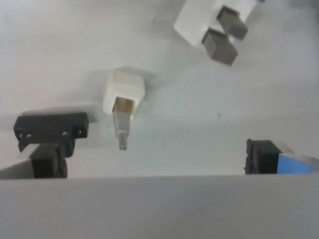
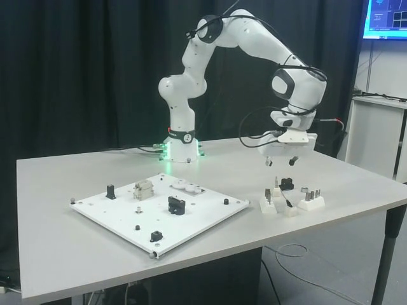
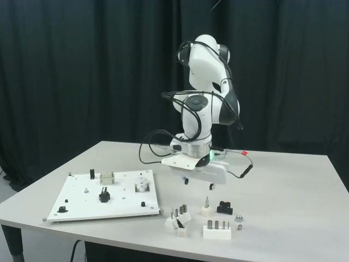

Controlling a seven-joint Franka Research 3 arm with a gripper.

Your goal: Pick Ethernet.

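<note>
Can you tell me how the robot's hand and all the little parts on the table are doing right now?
gripper: in the air above the small parts, holding nothing.
white holder with plug: standing on the table, untouched.
black connector: resting on the table beside it.
white holder with two grey blocks: on the table, untouched.
white board: flat on the table, parts still mounted.

At the wrist view's lower edge, a broad grey band [image 1: 159, 206] hides the table; a black block [image 1: 261, 157] is cut off.
</note>
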